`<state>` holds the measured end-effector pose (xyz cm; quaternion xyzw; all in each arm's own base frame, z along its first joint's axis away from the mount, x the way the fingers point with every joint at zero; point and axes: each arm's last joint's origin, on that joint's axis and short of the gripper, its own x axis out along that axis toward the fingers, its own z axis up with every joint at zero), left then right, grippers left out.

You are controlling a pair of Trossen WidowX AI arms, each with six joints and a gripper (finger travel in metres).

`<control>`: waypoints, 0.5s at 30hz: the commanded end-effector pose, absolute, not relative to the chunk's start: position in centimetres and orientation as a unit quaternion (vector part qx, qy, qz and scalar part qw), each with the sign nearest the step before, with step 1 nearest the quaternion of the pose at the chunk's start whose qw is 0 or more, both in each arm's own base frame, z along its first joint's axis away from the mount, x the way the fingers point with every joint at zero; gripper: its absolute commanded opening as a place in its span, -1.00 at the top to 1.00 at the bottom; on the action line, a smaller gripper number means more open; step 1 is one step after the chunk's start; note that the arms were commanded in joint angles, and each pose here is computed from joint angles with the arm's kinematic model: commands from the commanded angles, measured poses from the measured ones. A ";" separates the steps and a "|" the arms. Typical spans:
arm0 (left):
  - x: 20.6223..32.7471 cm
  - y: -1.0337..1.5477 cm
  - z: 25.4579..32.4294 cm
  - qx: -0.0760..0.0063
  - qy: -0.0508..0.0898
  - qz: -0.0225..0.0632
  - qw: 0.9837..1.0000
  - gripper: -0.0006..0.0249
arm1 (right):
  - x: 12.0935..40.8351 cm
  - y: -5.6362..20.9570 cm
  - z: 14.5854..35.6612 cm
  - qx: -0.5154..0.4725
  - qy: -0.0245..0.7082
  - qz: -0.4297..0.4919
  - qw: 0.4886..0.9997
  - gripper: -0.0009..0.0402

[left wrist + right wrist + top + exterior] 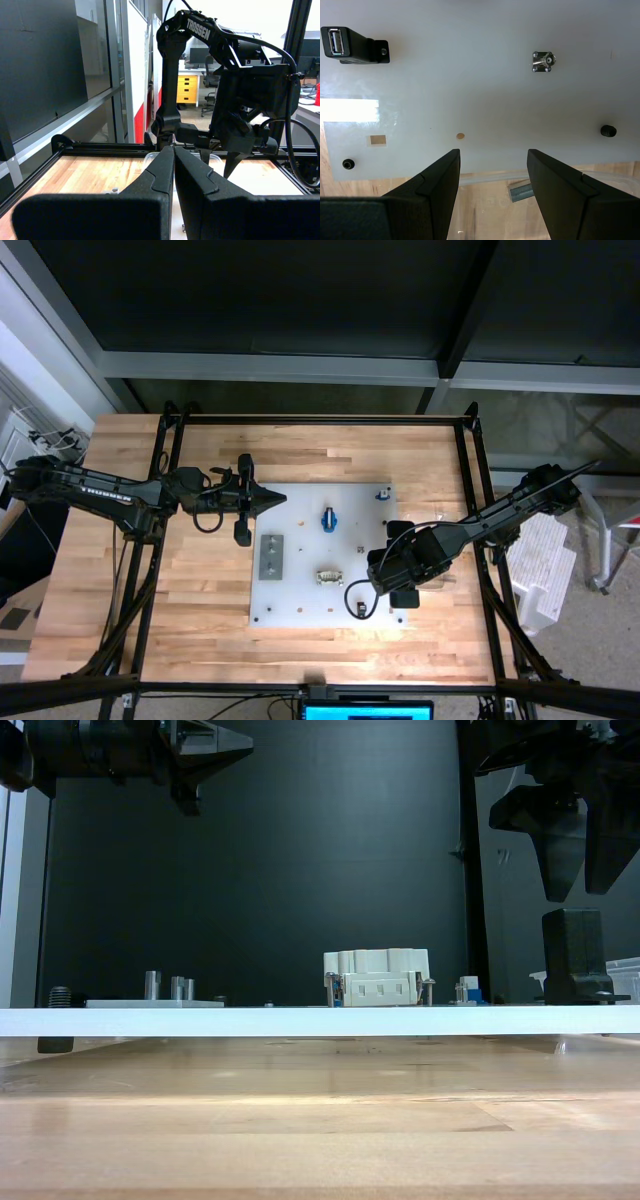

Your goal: Pick the 16mm bar and install on taskboard

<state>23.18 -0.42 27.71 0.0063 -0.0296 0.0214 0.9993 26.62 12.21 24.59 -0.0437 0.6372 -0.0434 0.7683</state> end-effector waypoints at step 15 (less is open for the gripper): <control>23.2 -0.41 27.71 0.006 -0.030 0.022 0.999 0.95 | 24.4 10.5 25.0 0.110 0.607 -0.190 0.763 0.02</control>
